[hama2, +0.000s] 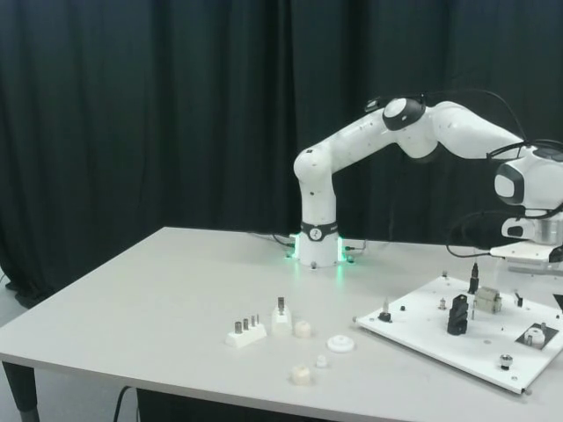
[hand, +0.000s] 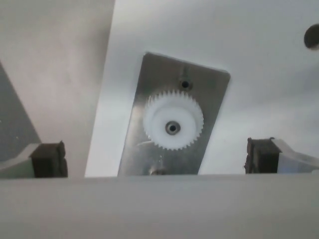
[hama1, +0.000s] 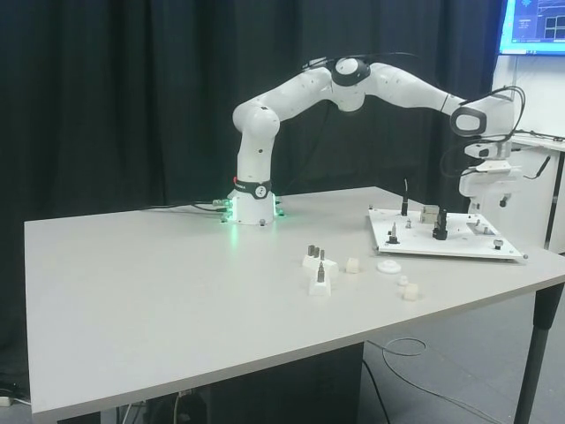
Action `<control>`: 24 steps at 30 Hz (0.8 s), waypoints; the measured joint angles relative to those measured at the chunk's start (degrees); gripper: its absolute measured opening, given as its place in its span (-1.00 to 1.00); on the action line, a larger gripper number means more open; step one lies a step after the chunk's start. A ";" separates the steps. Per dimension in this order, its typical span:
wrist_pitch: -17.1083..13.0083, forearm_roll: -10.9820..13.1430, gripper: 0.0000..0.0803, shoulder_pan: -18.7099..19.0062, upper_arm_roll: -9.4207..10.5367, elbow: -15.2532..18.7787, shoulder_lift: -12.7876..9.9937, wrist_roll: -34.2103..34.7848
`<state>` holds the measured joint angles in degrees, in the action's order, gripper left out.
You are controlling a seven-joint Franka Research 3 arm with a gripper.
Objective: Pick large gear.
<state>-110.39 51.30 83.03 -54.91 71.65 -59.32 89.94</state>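
A white toothed gear sits on a peg of a grey metal plate, which is set into the white board. My gripper hangs above it, open. The black pads stand wide on either side of the plate, with nothing between them. From the first room view the gripper hovers over the far right end of the board. Another flat white gear lies loose on the table in front of the board, also visible in the second room view.
The board carries a black block, upright pegs and small fixtures. On the table lie a white stand with metal pins, a second peg holder and small white parts. The robot base glows green behind.
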 joint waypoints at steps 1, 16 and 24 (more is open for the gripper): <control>0.00 0.00 0.99 0.00 -0.22 -0.08 0.01 0.00; 2.31 -2.17 0.99 -0.10 -5.37 -0.39 0.00 -6.02; 5.23 -3.94 0.99 -0.46 -8.80 1.02 -0.09 -11.13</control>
<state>-105.16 47.36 82.57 -63.71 72.67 -59.41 78.81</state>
